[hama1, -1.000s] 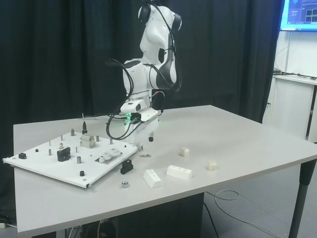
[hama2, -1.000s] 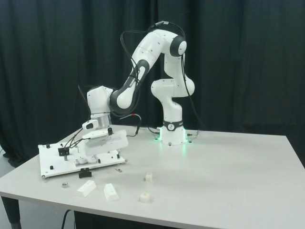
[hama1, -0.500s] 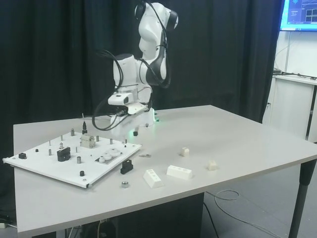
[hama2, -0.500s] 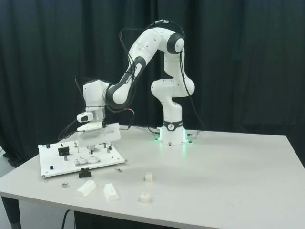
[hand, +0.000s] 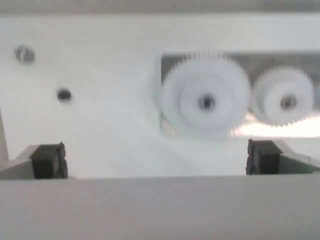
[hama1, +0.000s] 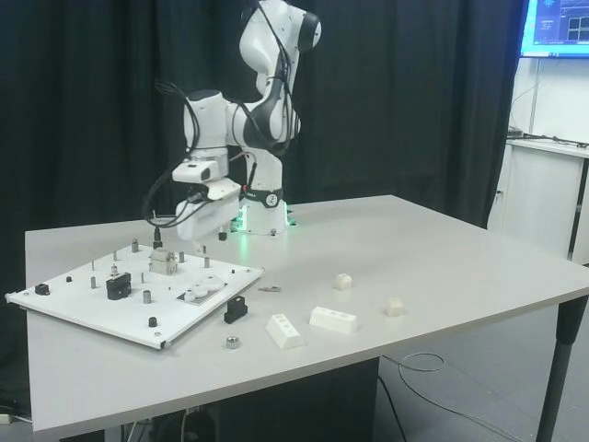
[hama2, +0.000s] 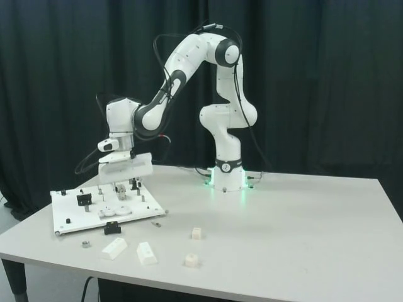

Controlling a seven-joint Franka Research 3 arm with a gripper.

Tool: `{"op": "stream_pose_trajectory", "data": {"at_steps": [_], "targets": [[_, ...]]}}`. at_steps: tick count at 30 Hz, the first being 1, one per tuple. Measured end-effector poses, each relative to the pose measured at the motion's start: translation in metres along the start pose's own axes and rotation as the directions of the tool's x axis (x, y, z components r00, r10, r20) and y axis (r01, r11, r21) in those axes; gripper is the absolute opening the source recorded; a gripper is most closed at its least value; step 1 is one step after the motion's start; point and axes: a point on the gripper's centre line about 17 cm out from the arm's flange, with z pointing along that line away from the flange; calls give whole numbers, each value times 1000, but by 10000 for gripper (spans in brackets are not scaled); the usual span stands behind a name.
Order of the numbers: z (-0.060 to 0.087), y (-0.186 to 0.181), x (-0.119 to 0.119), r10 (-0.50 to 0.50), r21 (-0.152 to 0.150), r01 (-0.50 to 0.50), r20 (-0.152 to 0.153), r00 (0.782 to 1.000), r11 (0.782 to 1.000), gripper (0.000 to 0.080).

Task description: Remove waterproof.

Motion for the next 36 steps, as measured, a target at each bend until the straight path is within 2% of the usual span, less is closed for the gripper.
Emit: {"op": "stream_pose_trajectory", "data": {"at_steps": [19, 26, 36], "targets": [[-10, 8, -89, -15, -32, 16, 29, 999, 999, 800], [-7, 6, -110, -28, -46, 30, 42, 999, 999, 800], [3, -1, -129, -36, -58, 39, 59, 998, 998, 800]]}}
